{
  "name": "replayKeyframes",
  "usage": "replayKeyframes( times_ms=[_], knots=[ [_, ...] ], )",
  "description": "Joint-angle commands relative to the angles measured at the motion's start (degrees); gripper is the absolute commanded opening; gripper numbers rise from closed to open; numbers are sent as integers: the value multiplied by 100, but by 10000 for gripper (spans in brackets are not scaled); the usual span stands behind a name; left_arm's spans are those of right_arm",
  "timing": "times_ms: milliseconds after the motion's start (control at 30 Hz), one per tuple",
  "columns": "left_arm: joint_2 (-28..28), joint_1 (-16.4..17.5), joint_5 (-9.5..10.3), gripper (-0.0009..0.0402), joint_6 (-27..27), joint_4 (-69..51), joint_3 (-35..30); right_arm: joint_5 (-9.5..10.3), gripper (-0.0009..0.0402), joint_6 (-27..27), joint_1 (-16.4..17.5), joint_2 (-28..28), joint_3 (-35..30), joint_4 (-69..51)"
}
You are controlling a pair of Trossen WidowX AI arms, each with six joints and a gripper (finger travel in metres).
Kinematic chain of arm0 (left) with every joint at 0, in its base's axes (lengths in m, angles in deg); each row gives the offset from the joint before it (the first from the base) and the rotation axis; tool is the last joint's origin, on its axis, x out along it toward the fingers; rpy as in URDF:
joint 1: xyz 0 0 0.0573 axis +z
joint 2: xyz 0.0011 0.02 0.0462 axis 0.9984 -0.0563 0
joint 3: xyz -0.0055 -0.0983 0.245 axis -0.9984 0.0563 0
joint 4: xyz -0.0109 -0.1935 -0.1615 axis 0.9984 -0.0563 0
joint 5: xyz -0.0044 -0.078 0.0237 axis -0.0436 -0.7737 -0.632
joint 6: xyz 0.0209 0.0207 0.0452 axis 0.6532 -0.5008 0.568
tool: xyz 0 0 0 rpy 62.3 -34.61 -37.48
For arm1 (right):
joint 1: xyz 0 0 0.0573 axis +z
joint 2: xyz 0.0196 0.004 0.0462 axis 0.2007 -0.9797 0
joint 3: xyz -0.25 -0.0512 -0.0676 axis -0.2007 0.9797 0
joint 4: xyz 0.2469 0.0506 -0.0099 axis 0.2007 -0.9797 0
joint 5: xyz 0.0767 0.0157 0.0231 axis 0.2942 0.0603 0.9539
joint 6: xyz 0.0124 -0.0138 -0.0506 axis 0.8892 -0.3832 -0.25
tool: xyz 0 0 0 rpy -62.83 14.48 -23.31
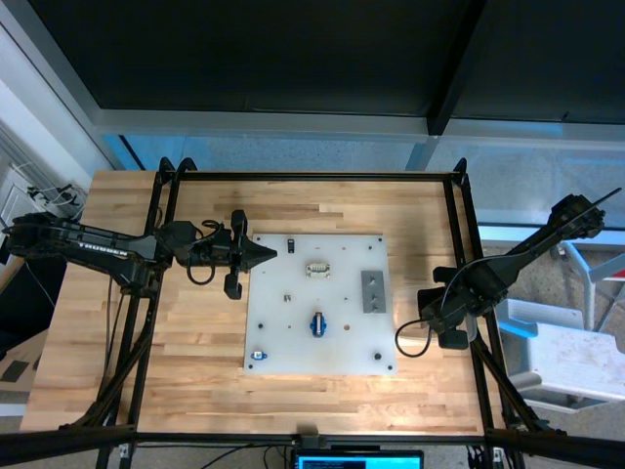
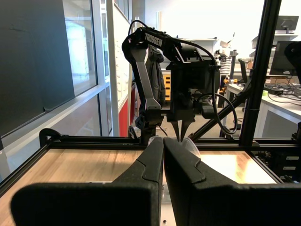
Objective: Pick the 16mm cylinder and place it in the taskboard
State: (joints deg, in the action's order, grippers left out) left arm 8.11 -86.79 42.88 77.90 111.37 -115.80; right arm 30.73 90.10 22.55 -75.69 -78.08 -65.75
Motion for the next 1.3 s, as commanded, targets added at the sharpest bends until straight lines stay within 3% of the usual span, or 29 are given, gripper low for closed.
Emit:
replayKeyframes(
  times_ms=[33, 600, 1300],
  knots=[
    [0, 2, 0, 0, 2, 2, 0, -9, 54, -4, 7, -4, 37, 55],
    [0, 0, 0, 0, 2, 2, 0, -59, 194, 160, 144, -107, 393, 610],
    [0, 0, 0, 0, 2, 2, 0, -81, 208, 446, 232, -227, 863, 1150]
  ],
)
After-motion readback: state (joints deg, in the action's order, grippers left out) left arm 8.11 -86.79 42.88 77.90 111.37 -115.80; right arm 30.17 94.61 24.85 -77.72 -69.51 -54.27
